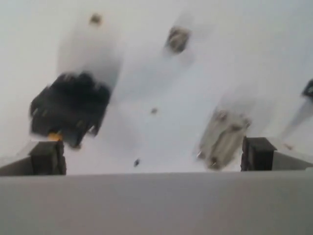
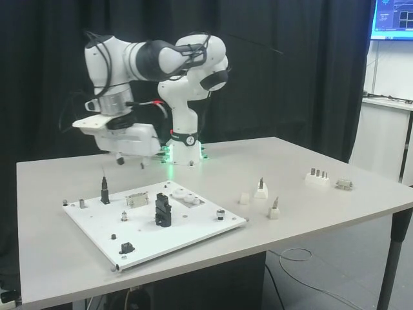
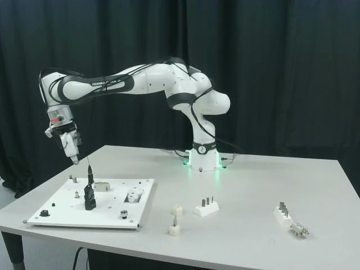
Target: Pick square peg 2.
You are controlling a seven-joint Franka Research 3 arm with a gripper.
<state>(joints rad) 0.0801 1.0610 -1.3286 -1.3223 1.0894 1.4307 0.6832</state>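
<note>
Small white holders with upright grey pegs stand on the table to the right of the white board (image 2: 193,226): one peg holder (image 2: 261,188), a second (image 2: 275,209) nearer the front, and a plain white block (image 2: 244,197). I cannot tell which is square peg 2. My gripper (image 2: 130,161) hangs open and empty above the board's far left part, well away from those pegs. In the wrist view its black fingertips (image 1: 46,156) frame the board, with a black block (image 1: 71,107) and a grey connector (image 1: 223,137) below the gripper (image 1: 151,155).
A tall black pin (image 2: 103,189), a black stacked part (image 2: 161,210) and small bolts stand on the board. Farther right sit a holder with three pegs (image 2: 317,176) and a grey metal part (image 2: 342,184). The arm's base (image 2: 182,150) is at the table's back.
</note>
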